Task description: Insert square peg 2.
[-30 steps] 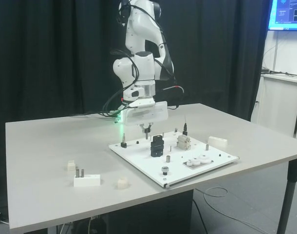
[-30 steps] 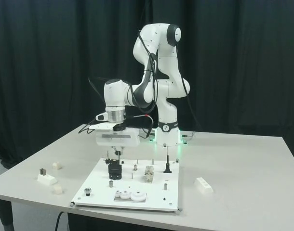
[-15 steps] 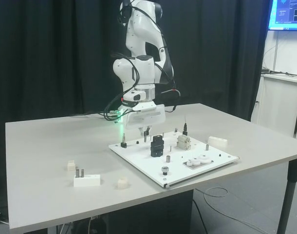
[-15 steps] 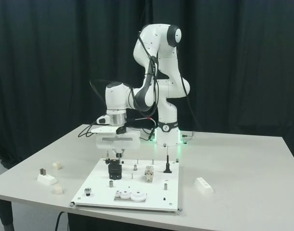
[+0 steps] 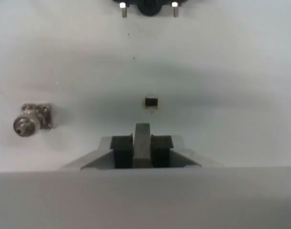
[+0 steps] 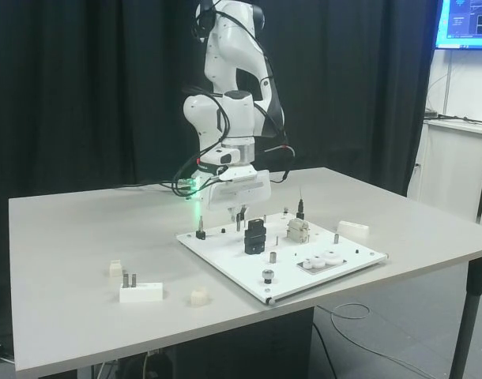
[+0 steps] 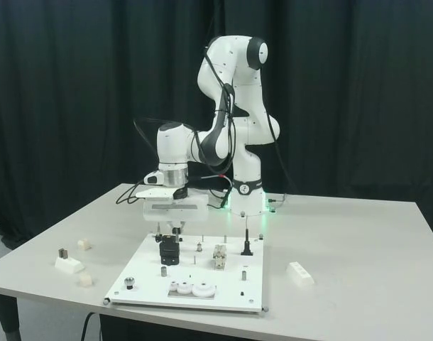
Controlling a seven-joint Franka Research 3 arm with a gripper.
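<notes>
No readable text, seemingly.

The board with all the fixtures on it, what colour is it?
White. The board shows best in the second room view.

The white arm [image 6: 229,87] leans over the white board [image 6: 282,253] on the grey table [image 6: 83,229], its gripper [image 6: 240,212] hanging just above the board's far edge, beside a black block [image 6: 255,236]. Something thin seems to be pinched between the fingers, though it is too small to tell. White gears [image 6: 323,260] sit near the board's front. A small white block [image 6: 141,292] rests well apart on the table.
</notes>
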